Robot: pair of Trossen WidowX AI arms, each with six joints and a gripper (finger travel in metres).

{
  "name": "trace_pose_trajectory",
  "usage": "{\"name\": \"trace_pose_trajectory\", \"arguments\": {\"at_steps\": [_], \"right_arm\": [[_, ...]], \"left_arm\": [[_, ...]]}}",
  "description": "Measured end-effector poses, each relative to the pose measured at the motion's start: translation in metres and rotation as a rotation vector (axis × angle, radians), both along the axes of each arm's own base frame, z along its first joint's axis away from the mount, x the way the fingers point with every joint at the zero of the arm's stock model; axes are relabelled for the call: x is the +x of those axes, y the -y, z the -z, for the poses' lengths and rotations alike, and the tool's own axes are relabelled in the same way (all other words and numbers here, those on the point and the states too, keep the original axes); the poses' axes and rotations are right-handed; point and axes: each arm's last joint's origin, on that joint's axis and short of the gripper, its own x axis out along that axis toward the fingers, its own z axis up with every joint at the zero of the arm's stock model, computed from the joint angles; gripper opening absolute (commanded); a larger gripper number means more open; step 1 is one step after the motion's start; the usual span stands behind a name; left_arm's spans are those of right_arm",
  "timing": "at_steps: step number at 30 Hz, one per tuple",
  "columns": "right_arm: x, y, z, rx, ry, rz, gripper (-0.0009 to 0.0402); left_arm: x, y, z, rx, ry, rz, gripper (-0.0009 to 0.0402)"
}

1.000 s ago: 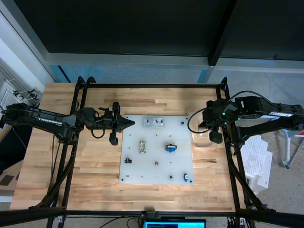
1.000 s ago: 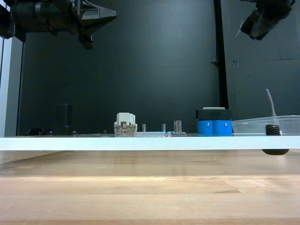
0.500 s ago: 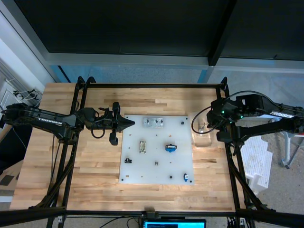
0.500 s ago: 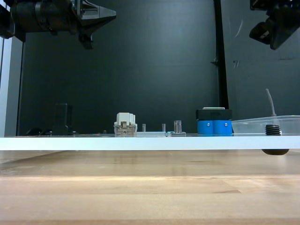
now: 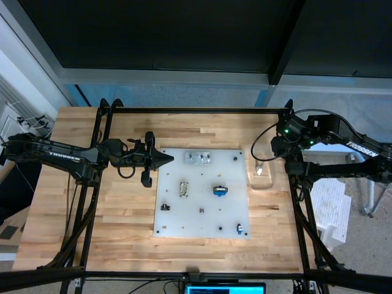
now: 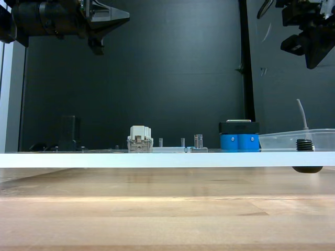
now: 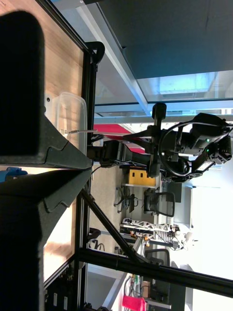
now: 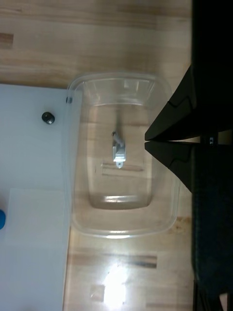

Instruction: Pick the RJ45 connector and install on taskboard

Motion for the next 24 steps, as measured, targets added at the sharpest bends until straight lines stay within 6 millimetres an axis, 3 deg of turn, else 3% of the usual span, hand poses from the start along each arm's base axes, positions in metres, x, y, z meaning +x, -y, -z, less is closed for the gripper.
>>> {"name": "trace_pose_trajectory", "arguments": {"at_steps": [10,24], "right_arm": [[-0.001,0.019,0.018,0.015,-0.077,0.082,0.0014],[0.007,0.022,0.051,0.052,-0.09,0.058,0.0157]], "left_arm": [[0.0,0.0,0.0,0.0,0.0,0.0,0.0],[0.0,0.0,0.0,0.0,0.0,0.0,0.0]]}}
